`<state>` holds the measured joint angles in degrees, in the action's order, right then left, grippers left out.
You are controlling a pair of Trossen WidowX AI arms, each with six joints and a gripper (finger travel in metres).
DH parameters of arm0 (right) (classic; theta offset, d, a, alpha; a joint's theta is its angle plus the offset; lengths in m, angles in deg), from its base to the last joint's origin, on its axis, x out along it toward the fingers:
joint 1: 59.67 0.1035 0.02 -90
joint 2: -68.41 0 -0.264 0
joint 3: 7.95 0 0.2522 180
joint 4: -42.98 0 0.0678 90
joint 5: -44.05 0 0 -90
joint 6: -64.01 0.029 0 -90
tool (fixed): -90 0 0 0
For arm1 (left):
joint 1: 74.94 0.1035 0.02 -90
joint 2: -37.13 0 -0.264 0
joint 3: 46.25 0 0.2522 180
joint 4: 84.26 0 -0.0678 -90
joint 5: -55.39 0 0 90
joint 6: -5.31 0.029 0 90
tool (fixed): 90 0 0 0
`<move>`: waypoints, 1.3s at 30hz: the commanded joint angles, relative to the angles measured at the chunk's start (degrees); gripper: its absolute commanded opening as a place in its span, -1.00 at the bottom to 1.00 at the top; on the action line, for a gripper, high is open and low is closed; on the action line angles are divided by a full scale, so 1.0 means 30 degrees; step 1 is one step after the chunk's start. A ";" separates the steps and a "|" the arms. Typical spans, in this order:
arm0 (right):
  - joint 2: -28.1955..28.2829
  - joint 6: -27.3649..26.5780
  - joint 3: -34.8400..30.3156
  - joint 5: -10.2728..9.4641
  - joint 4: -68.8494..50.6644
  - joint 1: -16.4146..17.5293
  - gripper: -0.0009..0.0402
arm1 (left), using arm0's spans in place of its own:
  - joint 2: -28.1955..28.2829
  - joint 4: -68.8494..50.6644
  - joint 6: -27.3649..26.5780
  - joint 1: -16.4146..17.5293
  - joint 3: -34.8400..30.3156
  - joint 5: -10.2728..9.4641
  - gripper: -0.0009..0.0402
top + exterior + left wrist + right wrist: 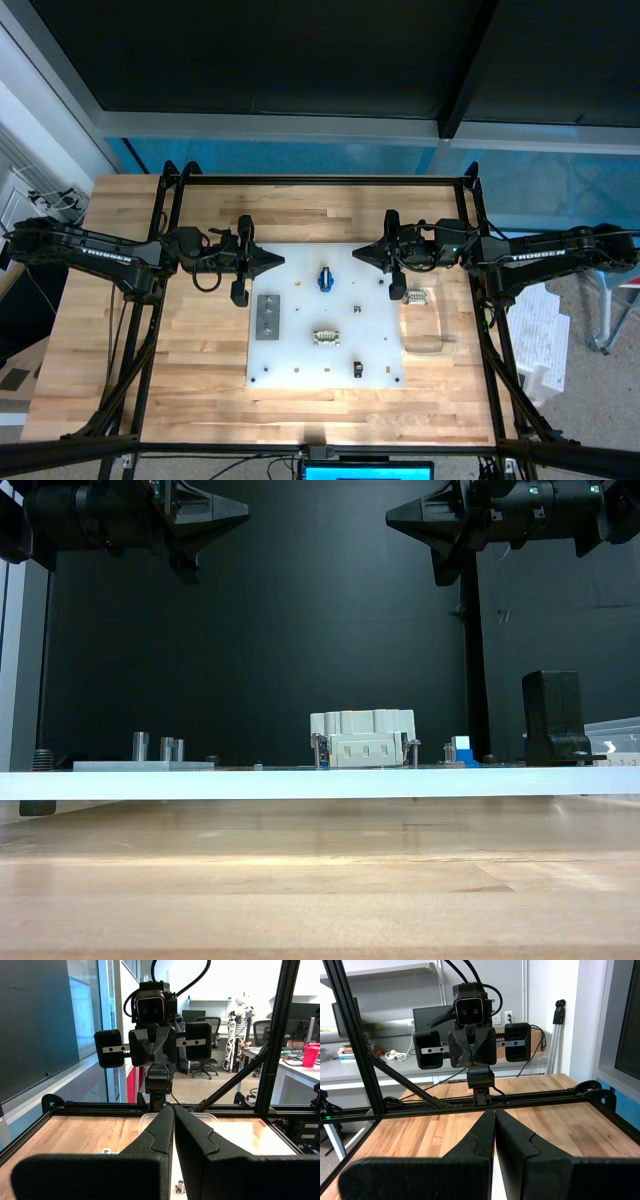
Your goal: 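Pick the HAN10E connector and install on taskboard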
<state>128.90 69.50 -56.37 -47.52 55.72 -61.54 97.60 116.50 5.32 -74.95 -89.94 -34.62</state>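
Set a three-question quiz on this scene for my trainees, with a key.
1. True or false: the HAN10E connector sits on the taskboard.
2. The left gripper and right gripper, high over the taskboard's far edge, are: A open, B shut, C holding parts?
3. Fill in: the grey metal block stands on the board's ___ half.
Key: 1 false, it lies off the right edge; 2 B; 3 left.

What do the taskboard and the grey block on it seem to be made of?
Taskboard: probably plastic, matte, evenly white. Grey block: likely metal, dull silver-grey sheen. Left gripper and right gripper hang shut, high above the board's far side, touching nothing.
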 commanded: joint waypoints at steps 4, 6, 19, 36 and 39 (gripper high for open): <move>0.0007 0.0007 0.0000 0.0000 0.0007 0.0007 -0.96 | 0.0007 0.0000 0.0000 0.0007 -0.0007 0.0000 -0.95; 0.0007 0.0007 0.0000 0.0000 0.0007 0.0000 -0.96 | 0.0007 0.0000 0.0000 0.0000 -0.0007 0.0000 -0.95; 0.0007 0.0007 0.0000 0.0000 0.0007 0.0007 -0.96 | 0.0000 0.0000 0.0000 0.0007 -0.0007 0.0000 -0.95; -0.1311 0.0007 -0.1902 -0.1778 -1.0127 0.0007 -0.96 | 0.0007 0.0000 0.0000 0.0000 -0.0007 0.0000 -0.95; -0.1209 -0.0007 -0.2987 -0.1770 -1.3194 0.0007 -0.96 | 0.0007 0.0000 0.0000 0.0000 -0.0007 0.0000 -0.95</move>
<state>125.03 69.48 -64.02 -52.87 19.57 -61.54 97.62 116.48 5.32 -74.95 -89.97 -34.62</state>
